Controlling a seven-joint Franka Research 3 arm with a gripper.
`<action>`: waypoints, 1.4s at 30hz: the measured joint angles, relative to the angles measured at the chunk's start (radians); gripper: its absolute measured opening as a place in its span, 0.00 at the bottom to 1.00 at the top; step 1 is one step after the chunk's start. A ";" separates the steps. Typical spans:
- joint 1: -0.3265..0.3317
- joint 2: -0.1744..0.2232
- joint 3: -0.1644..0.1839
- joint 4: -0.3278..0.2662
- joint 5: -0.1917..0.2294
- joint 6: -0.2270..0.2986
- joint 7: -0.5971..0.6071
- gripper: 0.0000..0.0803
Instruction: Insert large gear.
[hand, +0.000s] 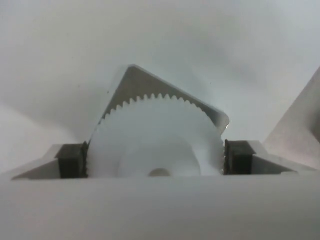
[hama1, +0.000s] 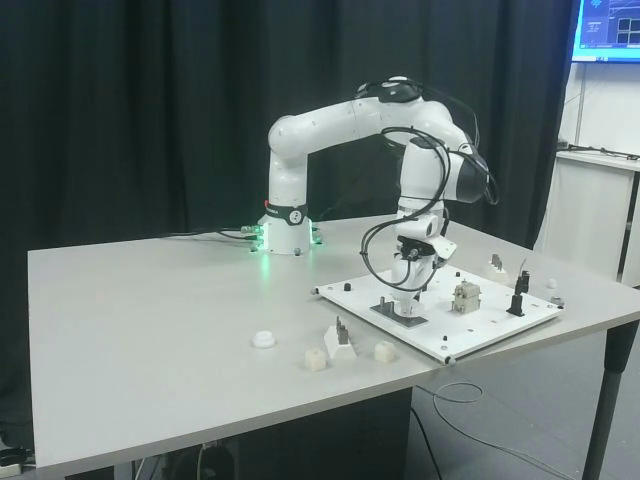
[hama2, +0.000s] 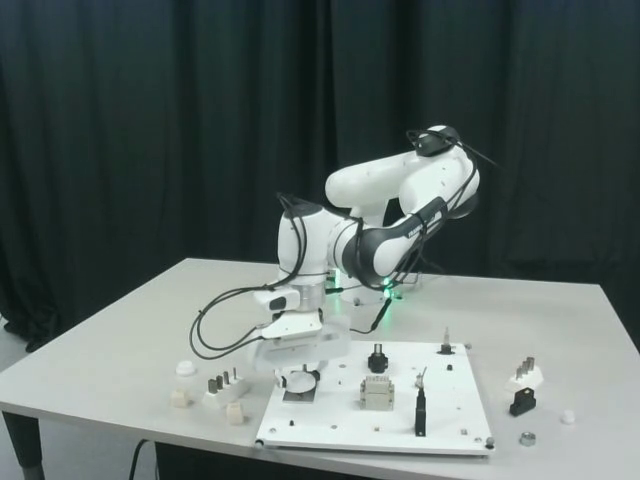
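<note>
In the wrist view a large white gear (hand: 157, 137) fills the gap between my two black finger pads (hand: 71, 160), and the gripper (hand: 156, 161) is shut on its toothed rim. Behind the gear shows a grey metal plate (hand: 140, 82) with an angled corner. From the first room view the gripper (hama1: 408, 298) hangs low over the small grey plate (hama1: 398, 314) on the white board (hama1: 480, 318). The second room view puts the gripper (hama2: 298, 376) just above that grey plate (hama2: 297, 394), and the gear (hama2: 299, 380) sits at the fingertips.
The white board (hama2: 450, 420) carries several small fixtures and pegs. On the table beside it lie a white cap (hama1: 263, 340), two small white blocks (hama1: 315, 359) and a peg holder (hama1: 342, 340). More small parts (hama2: 522, 388) sit at the board's other side.
</note>
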 joint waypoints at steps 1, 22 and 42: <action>0.000 0.000 0.000 -0.001 0.001 0.000 -0.002 0.74; 0.004 0.002 0.000 -0.005 0.003 0.004 -0.047 0.74; 0.000 0.008 -0.066 -0.005 -0.022 -0.020 0.061 0.99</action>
